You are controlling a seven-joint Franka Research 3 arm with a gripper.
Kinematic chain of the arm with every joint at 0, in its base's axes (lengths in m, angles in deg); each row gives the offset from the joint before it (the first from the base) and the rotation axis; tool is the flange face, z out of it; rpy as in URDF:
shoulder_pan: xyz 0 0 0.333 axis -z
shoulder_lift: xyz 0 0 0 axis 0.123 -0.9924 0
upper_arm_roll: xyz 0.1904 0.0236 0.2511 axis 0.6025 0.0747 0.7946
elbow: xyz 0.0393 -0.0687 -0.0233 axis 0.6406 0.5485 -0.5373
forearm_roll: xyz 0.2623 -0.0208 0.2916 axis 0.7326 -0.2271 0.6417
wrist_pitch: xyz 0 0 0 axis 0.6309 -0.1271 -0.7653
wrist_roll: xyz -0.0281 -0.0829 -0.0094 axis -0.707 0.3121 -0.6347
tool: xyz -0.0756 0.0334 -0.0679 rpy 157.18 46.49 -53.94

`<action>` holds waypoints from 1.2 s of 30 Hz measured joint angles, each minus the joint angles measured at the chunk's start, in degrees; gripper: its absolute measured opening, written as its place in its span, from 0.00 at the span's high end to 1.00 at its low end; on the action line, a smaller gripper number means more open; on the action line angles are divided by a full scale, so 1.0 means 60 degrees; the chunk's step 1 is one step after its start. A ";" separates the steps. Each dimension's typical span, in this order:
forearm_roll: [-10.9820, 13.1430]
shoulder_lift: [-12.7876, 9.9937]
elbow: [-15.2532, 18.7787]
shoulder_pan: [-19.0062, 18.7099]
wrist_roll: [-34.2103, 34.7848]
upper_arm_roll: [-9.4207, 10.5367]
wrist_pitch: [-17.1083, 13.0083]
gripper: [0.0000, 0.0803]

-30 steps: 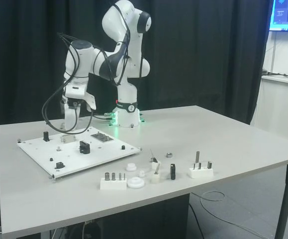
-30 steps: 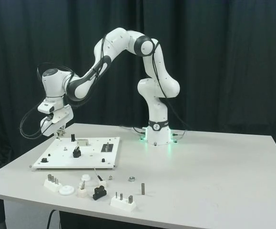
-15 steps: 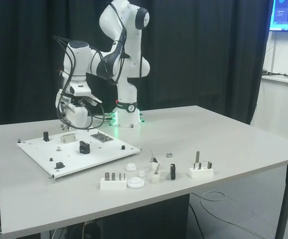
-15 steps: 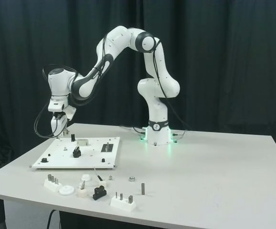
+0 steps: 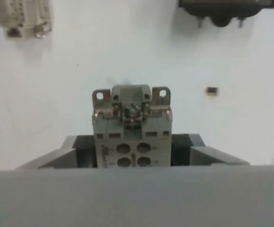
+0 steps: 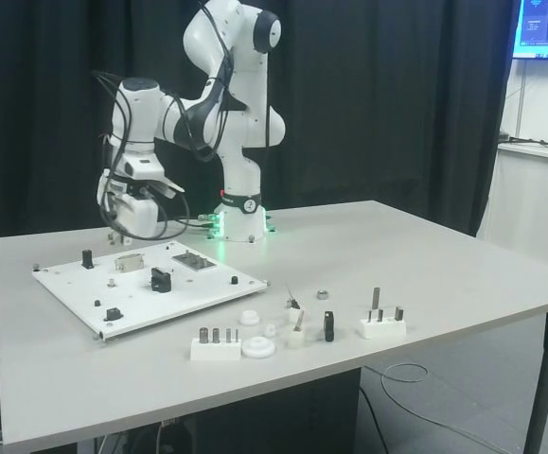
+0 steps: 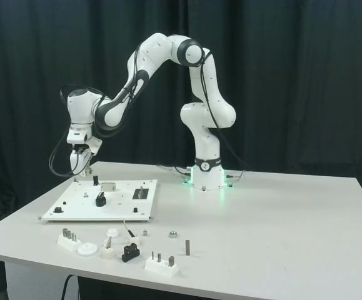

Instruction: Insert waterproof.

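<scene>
In the wrist view, my gripper (image 5: 132,150) is shut on a grey waterproof connector (image 5: 132,120) with several round holes in its face. It hangs above the white board (image 5: 212,52). A matching pale socket (image 5: 21,19) is mounted on the board some way off. In the room views the gripper (image 6: 125,230) (image 7: 80,166) hovers over the far edge of the white board (image 6: 188,288) (image 7: 115,203), behind the socket (image 6: 128,262) (image 7: 109,185).
Black fixtures (image 6: 161,280) (image 7: 99,200) and a grey plate (image 6: 192,258) sit on the board. Near the table's front edge lie two white peg blocks (image 6: 216,344) (image 6: 382,324), white discs (image 6: 257,347), a nut (image 6: 322,294) and a black clip (image 6: 328,325).
The wrist has turned and the hand has shifted a little along the board's far edge, toward the socket side. Board and loose parts have not moved.
</scene>
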 joint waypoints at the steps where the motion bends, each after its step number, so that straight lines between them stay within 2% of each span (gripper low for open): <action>1: 0.0017 0.0025 0.0058 0.0000 0.0129 -0.0063 -0.0005 0.61; 7: 0.0034 0.0176 0.0400 0.0000 0.0247 -0.0393 -0.0027 0.61; 15: 0.0034 0.0421 0.0967 0.0000 -0.0513 -0.0750 -0.0319 0.61; 21: 0.0033 0.0678 0.1547 0.0000 -0.0993 -0.0968 -0.0806 0.61; 30: 0.0032 0.1085 0.2503 0.0000 -0.1541 -0.1238 -0.1952 0.61; 36: 0.0033 0.1270 0.2907 0.0000 -0.1541 -0.1376 -0.2254 0.61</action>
